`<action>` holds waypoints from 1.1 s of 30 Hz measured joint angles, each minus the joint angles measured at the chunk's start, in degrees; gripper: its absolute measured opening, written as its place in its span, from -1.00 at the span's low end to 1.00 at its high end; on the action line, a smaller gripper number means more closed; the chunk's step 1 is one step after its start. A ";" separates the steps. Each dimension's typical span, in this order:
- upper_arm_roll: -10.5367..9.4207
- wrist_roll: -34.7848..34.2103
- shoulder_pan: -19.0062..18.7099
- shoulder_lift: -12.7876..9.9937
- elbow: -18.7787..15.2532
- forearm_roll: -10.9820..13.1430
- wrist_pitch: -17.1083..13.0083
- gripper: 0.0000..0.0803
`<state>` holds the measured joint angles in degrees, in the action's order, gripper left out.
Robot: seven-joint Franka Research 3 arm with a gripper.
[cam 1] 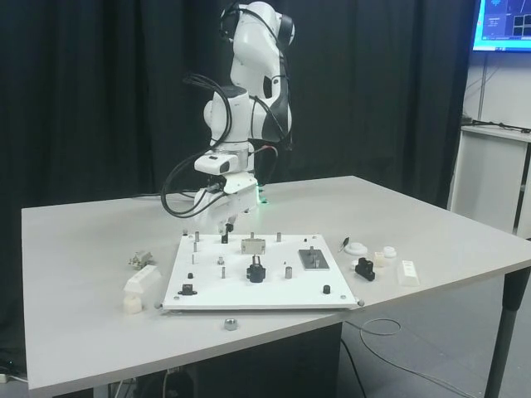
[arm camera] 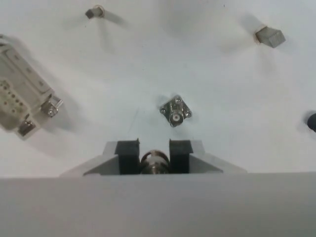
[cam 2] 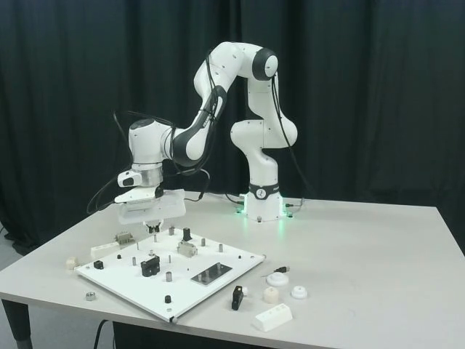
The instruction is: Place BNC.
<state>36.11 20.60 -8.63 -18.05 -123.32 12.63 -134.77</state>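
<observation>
Wrist view: gripper [arm camera: 154,157] fingers clamped on BNC plug [arm camera: 154,162], hanging above white board [arm camera: 212,74]; BNC socket [arm camera: 176,111] on the board just ahead of the fingertips, D-sub connector [arm camera: 22,96] off to one side, small grey block [arm camera: 269,36] further off.

First room view: gripper [cam 1: 226,225] low over the board's [cam 1: 261,278] far corner; grey table [cam 1: 75,249] below.

Second room view: arm [cam 2: 218,87] bent down, gripper [cam 2: 153,226] just above the board [cam 2: 211,287].

This is a robotics lab or test room. A white robot arm [cam 2: 218,102] is bolted to a grey counter [cam 2: 363,247], black curtains [cam 2: 363,87] close off the back, and a wall screen [cam 1: 503,23] glows at the far right. A white board [cam 1: 265,269] of small connectors and pegs lies on the counter.
</observation>
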 joint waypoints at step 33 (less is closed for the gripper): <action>0.04 -0.33 0.00 -0.23 -0.01 -0.30 -0.86 -0.69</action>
<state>36.15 20.26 -8.63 -18.28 -123.33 12.33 -135.63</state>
